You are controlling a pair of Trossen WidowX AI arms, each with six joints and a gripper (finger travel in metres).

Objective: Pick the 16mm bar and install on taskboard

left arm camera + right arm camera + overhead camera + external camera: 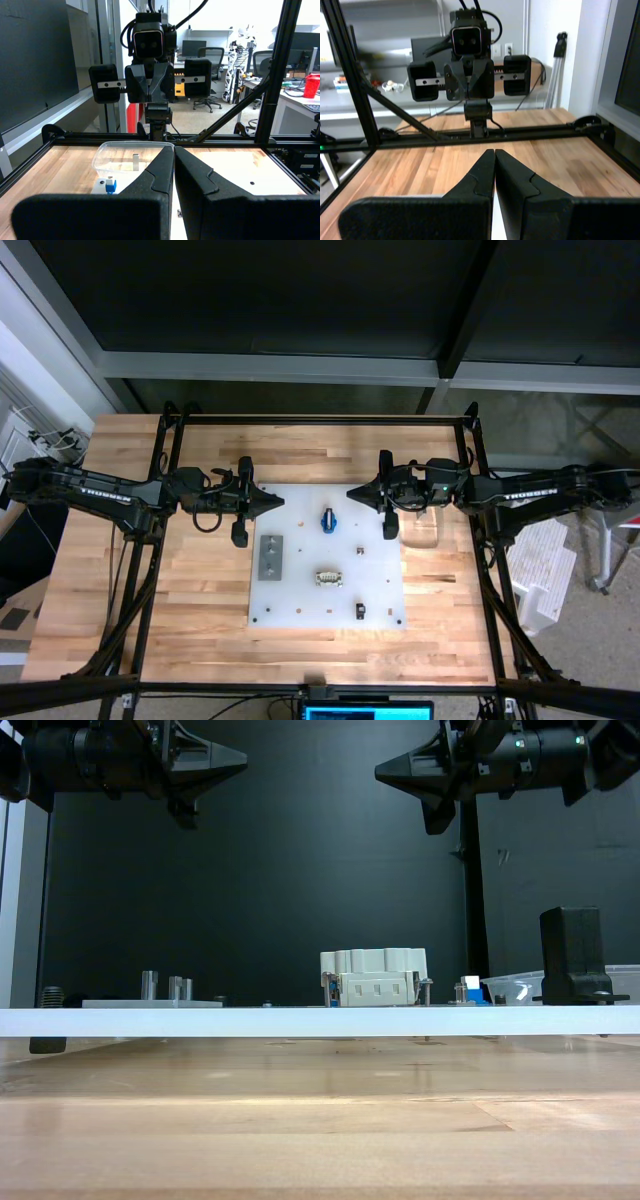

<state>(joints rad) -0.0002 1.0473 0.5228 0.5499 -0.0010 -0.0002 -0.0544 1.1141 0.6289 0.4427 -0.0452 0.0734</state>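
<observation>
Both pinched closed: left gripper [278, 500] and right gripper [352, 493] tip facing tip, high over taskboard [300, 590] far edge; tray [428, 537] beside its far-right corner.

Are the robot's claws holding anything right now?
No, nothing is held. The left gripper and right gripper are both shut and empty, hovering above the taskboard's far edge, tips facing each other.
</observation>
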